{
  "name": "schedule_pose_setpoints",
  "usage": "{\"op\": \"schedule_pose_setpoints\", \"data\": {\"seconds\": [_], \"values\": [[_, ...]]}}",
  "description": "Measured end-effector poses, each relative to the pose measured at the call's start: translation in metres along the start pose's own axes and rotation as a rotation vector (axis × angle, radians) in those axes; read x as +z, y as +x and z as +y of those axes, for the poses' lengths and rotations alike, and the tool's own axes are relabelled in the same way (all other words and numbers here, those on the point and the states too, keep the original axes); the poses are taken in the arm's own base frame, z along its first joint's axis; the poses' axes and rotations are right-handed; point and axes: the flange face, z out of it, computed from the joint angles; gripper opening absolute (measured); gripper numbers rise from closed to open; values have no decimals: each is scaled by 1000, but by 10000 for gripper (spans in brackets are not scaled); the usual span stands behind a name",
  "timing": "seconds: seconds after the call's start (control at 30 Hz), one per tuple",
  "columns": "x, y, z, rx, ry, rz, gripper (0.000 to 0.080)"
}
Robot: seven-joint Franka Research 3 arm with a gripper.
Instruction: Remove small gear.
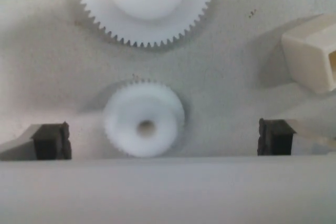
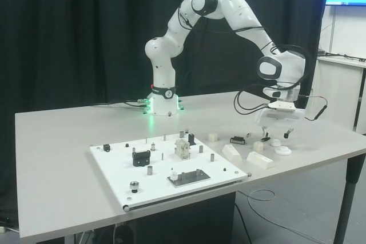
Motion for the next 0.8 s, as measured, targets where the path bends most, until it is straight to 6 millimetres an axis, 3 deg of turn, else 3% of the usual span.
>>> {"op": "schedule_pose_setpoints", "data": {"seconds": [0.8], "values": [[-16, 15, 1, 44, 20, 22, 800]]}}
